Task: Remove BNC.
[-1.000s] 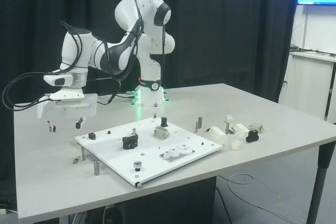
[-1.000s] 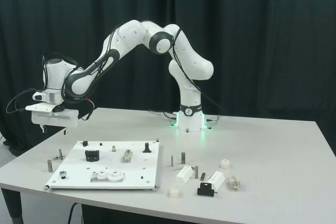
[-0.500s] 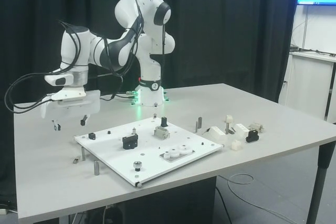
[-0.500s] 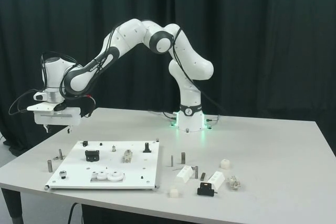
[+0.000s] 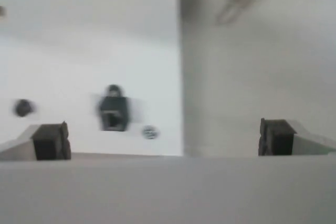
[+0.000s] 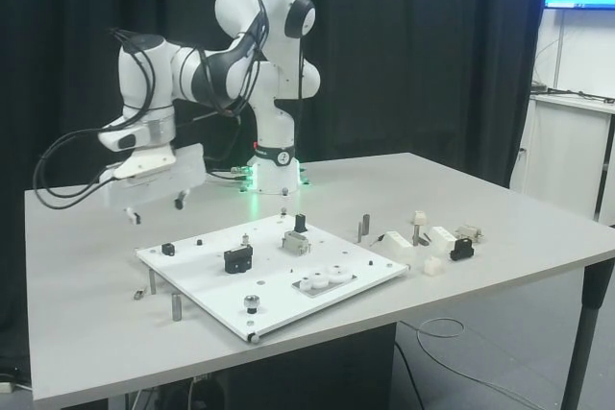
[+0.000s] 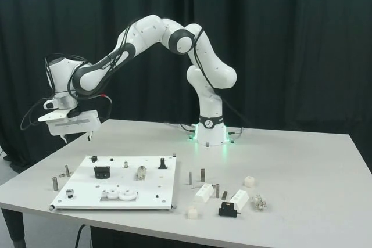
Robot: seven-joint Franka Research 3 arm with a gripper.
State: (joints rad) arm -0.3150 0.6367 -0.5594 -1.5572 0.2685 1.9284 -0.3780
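Note:
The white board lies on the grey table. A small upright metal connector, which may be the BNC, stands near the board's middle. My gripper hangs open and empty, well above the table beside the board's far left corner. In the wrist view my gripper straddles the board's edge, with a small black block below it. The connector does not show in the wrist view.
The board also carries a black clamp, a grey socket, white gears and a knurled knob. Metal pegs stand on the table by the board's left side. Loose white and black parts lie to its right.
The arm has lifted and swung the gripper toward the robot base and the board's far corner, tilting it. The fingers stayed open and nothing was picked up.

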